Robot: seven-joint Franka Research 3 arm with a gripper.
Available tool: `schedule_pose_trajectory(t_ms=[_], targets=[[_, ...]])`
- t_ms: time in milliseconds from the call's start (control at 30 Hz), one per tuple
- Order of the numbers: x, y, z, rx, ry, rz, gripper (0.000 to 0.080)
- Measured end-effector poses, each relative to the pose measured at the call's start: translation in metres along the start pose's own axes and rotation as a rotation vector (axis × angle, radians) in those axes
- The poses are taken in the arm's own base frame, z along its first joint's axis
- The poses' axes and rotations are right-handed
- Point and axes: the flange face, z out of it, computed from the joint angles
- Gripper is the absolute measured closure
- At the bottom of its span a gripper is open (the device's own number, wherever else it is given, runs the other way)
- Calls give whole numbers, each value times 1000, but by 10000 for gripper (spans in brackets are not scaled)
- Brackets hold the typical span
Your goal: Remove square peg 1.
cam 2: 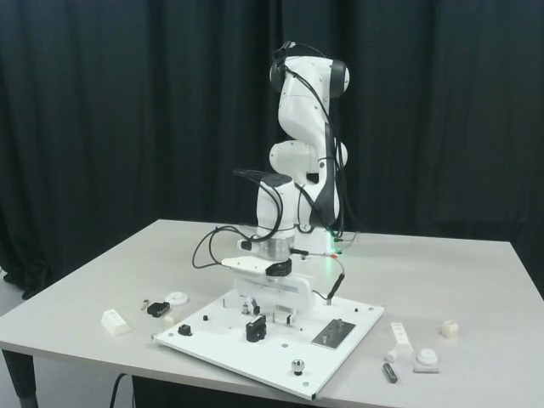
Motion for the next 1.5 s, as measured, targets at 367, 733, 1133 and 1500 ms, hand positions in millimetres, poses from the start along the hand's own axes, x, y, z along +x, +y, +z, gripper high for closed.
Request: schedule_pose_trajectory(t_ms=[367,733,1133,1500], targets=[[-1,0,5,-3,2,-2,3],[0,0,7,-2,4,-1,134],[3,0,6,-1,4,3,238],[3,0,6,-1,5,3,18]])
